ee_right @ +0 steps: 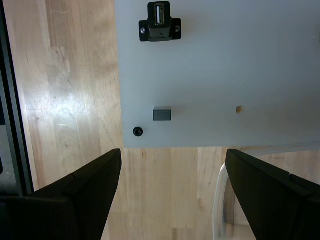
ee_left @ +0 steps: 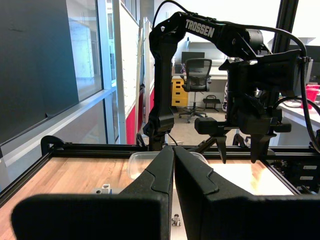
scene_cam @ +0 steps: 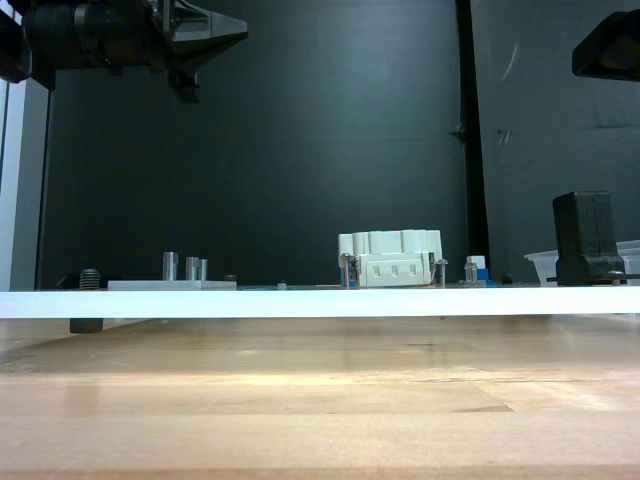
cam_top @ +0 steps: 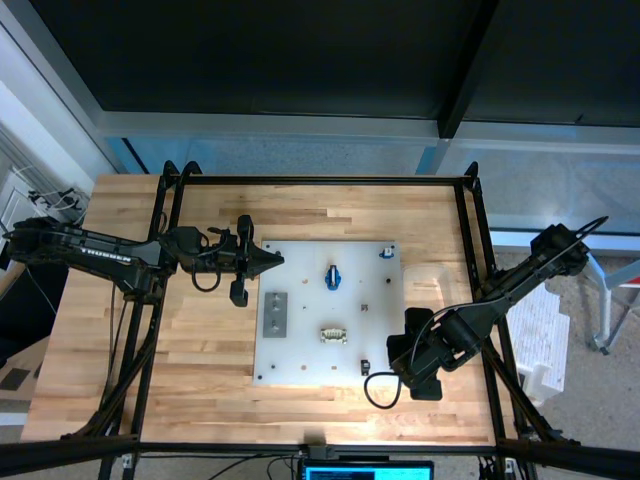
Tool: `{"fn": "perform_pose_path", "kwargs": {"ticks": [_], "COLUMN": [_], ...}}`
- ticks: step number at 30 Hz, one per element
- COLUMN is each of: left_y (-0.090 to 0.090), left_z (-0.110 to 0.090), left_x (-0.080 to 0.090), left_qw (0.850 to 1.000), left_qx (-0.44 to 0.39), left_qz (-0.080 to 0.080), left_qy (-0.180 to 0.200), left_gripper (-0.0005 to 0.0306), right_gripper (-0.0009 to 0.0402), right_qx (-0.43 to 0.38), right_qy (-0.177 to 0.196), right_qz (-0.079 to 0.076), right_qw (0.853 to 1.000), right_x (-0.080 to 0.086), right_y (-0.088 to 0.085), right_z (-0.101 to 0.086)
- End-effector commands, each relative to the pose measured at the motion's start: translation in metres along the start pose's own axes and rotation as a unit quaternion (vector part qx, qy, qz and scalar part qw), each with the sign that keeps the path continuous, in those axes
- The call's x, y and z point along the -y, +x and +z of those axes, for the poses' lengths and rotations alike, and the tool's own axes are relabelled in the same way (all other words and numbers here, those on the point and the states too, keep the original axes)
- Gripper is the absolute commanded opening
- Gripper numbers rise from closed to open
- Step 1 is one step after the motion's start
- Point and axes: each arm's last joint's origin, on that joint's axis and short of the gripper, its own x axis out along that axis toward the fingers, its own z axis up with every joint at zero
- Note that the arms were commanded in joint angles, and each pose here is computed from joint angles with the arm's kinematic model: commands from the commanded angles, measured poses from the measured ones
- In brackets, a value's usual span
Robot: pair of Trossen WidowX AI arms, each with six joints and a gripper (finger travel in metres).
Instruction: Pick the 16mm bar and install on taskboard
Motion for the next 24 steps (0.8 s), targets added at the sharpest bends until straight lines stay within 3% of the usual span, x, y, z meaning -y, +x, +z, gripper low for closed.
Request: {"fn": "perform_pose_path", "kwargs": {"ticks": [1,8,11,24], "left_y": [0.000,0.000,0.000,0.000], "left_z": [0.000,0.000,0.000,0.000], "left_x": [0.000,0.000,0.000,0.000], "left_qw": [1.000,1.000,1.000,1.000], "left_qx": [0.000,0.000,0.000,0.000], "left_qz": [0.000,0.000,0.000,0.000], "left_qy": [0.000,0.000,0.000,0.000], "left_gripper": [0.0000,0.0000,0.0000,0.0000], "right_gripper": [0.0284,0.0242,0.0217,0.0106], "right_qx": [-0.002,-0.002,0.005,0.038], "right_qy": [0.001,0.006,0.004,0.009], "right_qz": [0.002,0.003,-0.004,-0.016], "right_qw": [1.000,1.000,1.000,0.999], "right_x": [0.000,0.005,0.014,0.073], "right_y": [0.000,0.000,-0.001,-0.010], "right_z": [0.001,0.004,0.010,0.040]}}
